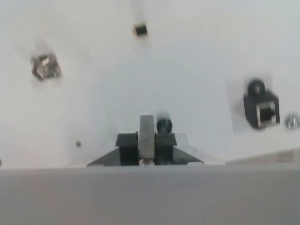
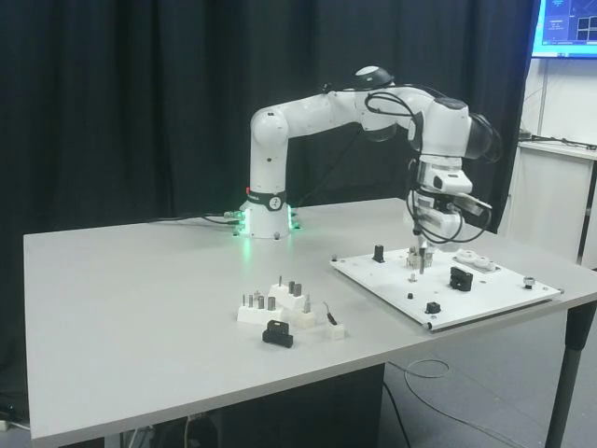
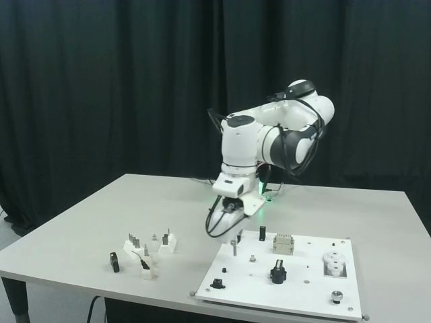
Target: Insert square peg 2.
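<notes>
One square peg (image 1: 146, 138) clamped upright between gripper (image 1: 146, 146) fingers | poised over white board (image 2: 485, 289), near its rear edge, hole not discernible | advise: keep vertical, square faces to hole, lower slowly, release once seated.

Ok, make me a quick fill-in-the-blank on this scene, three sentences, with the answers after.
1. The gripper is shut on a grey square ____.
2. The arm's base glows ____ where it meets the grey table.
3. The gripper hangs over the ____ board, not over the small holders nearer the table's middle.

Missing words: peg; green; white
</notes>
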Robot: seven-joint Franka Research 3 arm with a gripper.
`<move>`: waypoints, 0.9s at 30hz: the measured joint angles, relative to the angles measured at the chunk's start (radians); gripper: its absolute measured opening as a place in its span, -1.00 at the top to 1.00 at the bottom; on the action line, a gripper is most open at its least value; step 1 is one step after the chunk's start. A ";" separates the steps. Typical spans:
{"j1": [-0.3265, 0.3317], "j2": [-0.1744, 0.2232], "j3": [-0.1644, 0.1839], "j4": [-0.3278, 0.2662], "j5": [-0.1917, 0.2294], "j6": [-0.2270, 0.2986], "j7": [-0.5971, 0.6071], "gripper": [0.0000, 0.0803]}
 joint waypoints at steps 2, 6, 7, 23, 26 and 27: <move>0.006 0.000 0.004 0.006 0.000 0.002 0.000 0.83; 0.015 0.000 0.014 0.021 -0.005 0.011 -0.037 0.83; 0.016 0.000 0.016 0.024 -0.008 0.015 -0.050 0.83; 0.026 0.001 0.057 0.035 -0.041 0.061 -0.157 0.83; 0.026 0.001 0.064 0.035 -0.041 0.064 -0.157 0.83; 0.026 0.001 0.066 0.036 -0.041 0.066 -0.158 0.83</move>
